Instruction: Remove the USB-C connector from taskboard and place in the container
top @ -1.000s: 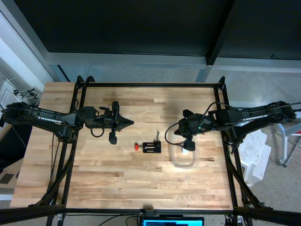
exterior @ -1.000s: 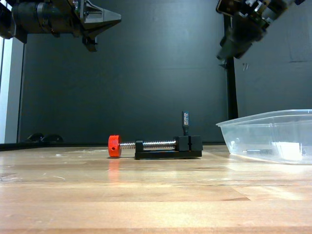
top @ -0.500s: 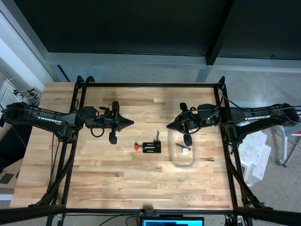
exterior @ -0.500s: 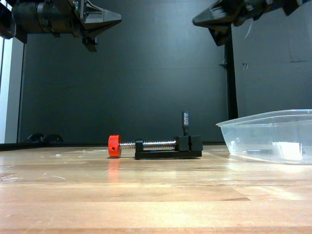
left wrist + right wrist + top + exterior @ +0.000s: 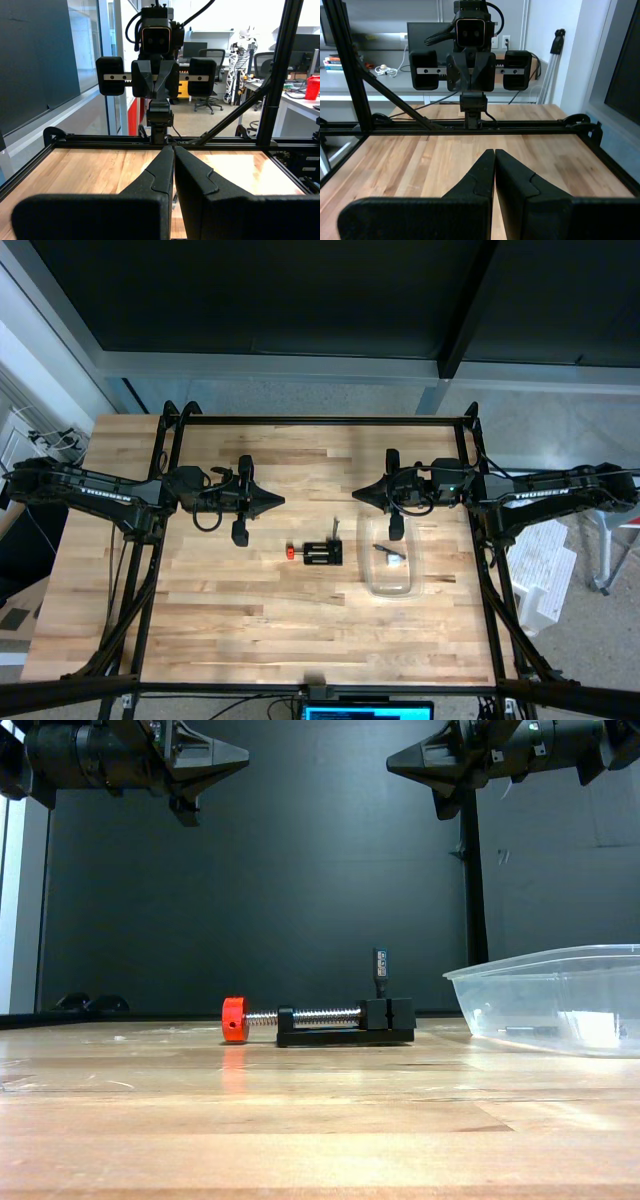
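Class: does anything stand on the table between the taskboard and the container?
Nothing visible does between the taskboard and the container. The left gripper and right gripper hang shut high above the table.

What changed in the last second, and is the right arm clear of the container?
The right gripper swung up from pointing down over the container to level, aimed toward the left gripper, shut and empty. The USB-C connector lies in the container. The left gripper, shut, and the taskboard stayed put.
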Motion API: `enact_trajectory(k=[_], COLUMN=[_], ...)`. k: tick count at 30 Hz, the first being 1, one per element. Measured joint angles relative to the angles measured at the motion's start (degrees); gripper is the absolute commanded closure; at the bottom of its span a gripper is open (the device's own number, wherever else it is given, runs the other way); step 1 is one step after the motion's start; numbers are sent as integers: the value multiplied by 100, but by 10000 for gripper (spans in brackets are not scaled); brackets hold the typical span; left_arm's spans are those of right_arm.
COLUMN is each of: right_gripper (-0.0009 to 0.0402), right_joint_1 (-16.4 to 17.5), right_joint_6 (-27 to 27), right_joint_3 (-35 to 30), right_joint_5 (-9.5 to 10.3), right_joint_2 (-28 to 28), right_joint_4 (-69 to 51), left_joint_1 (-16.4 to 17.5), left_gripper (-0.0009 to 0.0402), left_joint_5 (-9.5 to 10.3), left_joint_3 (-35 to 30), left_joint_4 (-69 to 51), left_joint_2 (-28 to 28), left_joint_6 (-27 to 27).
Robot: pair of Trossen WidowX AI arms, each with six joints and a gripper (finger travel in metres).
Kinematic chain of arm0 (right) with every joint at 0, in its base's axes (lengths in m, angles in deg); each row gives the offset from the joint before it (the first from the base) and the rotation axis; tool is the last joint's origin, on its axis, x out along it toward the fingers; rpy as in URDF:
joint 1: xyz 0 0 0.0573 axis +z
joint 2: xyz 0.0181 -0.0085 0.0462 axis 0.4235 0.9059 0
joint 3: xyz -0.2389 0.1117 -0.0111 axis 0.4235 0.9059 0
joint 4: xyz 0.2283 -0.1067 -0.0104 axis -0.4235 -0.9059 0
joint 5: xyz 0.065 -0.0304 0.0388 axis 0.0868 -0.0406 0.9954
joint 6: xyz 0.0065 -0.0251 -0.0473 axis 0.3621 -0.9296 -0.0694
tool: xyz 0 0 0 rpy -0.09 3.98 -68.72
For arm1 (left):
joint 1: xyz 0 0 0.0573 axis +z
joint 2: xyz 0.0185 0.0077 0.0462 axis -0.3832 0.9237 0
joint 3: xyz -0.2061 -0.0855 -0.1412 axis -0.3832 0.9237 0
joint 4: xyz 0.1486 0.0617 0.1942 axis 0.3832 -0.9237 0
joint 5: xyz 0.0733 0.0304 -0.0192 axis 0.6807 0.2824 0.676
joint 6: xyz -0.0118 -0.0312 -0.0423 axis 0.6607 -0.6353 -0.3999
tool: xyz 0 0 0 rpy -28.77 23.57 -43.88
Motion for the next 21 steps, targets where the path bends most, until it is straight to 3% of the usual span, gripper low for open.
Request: enact_trajectory(k=[8, 12, 21], right_gripper=[393, 393, 393], right_joint_1=[0, -2, -4], right_joint_6=[-7, -9, -4], right_joint_3=[302, 304, 326], right_joint_5=[28, 170, 153], right_joint_2=[-35, -37, -37], right_joint_4=[632, 706, 726], left_joint_1=[0, 0, 0], left_gripper=[393, 393, 393], left_joint_5=[-2, 0, -2], left_joint_3=[-2, -2, -2], left_joint_4=[0, 0, 0], left_joint_2=[0, 0, 0], left_joint_6=[0, 0, 0])
